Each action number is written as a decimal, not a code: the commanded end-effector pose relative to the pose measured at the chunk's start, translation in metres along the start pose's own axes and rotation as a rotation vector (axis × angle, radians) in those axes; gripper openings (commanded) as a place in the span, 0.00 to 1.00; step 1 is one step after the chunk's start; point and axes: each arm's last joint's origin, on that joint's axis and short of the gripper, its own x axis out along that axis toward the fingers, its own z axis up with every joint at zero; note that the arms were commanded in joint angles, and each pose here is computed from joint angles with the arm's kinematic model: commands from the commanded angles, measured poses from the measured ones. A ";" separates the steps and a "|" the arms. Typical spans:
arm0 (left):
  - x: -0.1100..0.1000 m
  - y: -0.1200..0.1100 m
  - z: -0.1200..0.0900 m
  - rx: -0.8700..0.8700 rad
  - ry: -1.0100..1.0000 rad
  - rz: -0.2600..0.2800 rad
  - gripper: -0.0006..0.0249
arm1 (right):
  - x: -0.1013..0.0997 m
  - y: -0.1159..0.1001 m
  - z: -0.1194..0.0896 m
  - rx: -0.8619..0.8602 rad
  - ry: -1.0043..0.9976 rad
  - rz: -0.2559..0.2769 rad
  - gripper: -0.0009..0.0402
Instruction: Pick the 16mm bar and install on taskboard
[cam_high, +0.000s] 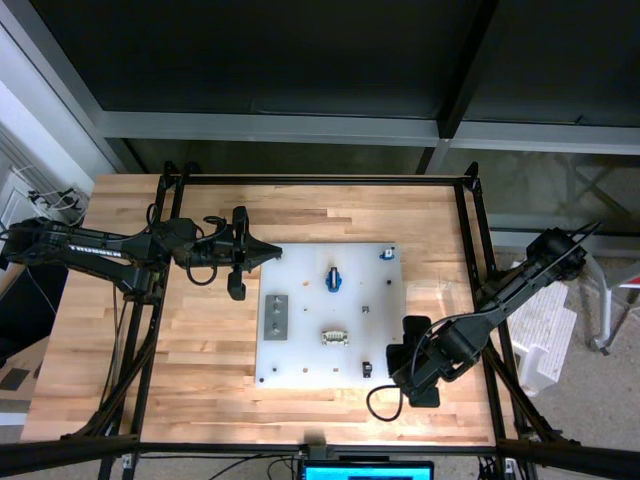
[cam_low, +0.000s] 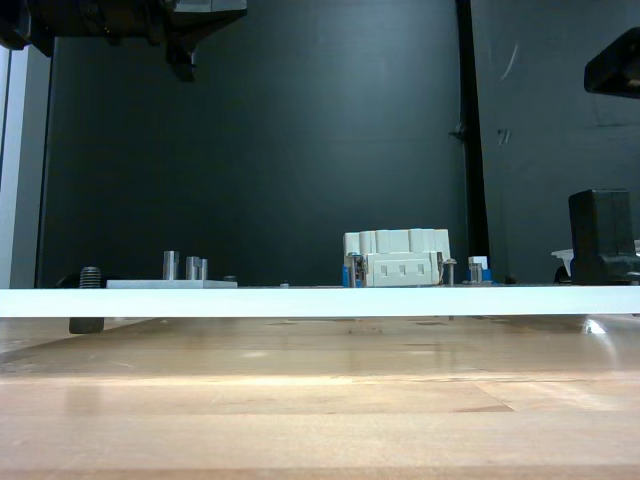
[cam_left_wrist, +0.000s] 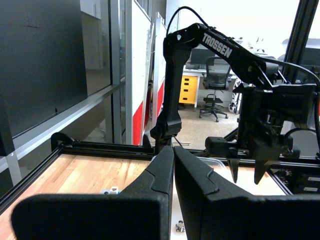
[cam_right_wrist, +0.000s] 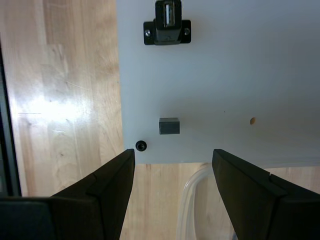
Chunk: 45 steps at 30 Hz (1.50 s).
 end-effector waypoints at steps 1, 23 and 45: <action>0.000 0.000 0.000 0.000 0.000 0.000 0.02 | -0.001 0.000 0.000 0.000 -0.003 0.002 0.53; 0.000 0.000 0.000 0.000 0.000 0.000 0.02 | -0.005 -0.002 0.000 -0.005 -0.021 0.005 0.40; 0.000 0.000 0.000 0.000 0.001 0.000 0.02 | -0.067 -0.073 0.009 0.036 -0.408 -0.047 0.02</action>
